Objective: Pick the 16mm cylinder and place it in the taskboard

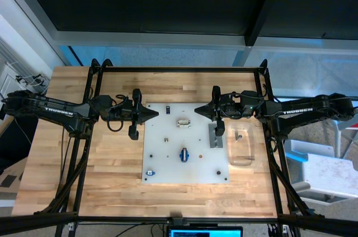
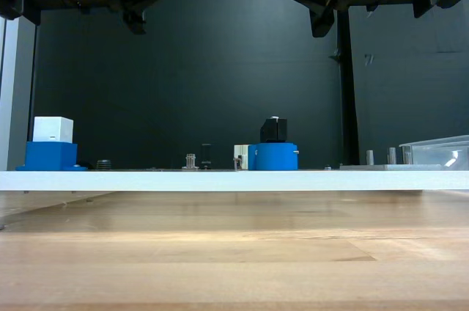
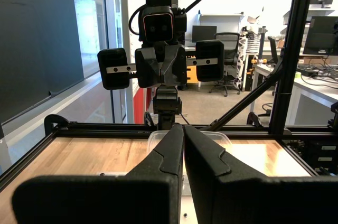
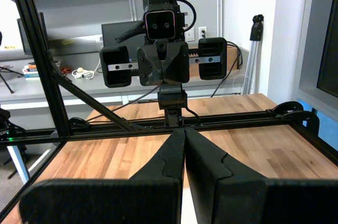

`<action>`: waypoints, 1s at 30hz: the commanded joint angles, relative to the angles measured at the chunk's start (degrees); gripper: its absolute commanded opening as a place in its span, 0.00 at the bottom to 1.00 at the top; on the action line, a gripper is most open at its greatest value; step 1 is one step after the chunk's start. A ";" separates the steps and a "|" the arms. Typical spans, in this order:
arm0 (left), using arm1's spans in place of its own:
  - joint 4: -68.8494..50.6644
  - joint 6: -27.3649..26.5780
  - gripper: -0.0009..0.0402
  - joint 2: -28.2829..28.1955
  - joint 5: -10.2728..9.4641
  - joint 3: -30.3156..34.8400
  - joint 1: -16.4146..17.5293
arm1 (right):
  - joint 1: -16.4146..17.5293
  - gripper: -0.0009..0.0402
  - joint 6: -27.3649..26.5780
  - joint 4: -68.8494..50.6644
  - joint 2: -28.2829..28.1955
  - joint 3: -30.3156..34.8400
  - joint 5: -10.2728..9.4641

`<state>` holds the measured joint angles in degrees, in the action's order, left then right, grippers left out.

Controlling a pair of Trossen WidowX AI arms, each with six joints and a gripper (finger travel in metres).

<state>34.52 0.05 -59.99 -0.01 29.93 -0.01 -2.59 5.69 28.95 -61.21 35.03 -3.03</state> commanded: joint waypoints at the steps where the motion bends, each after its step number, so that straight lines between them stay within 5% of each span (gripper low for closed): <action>1: 0.00 -0.02 0.02 -0.02 0.00 0.02 0.00 | 0.00 0.02 0.09 0.02 -0.02 0.02 -0.02; 12: 0.00 0.00 0.02 -0.02 0.00 0.02 0.00 | 0.00 0.02 1.18 -4.96 0.02 1.03 0.07; 30: 0.00 0.00 0.02 -0.02 0.00 0.02 0.00 | 0.09 0.02 1.11 -52.22 -0.09 17.46 0.48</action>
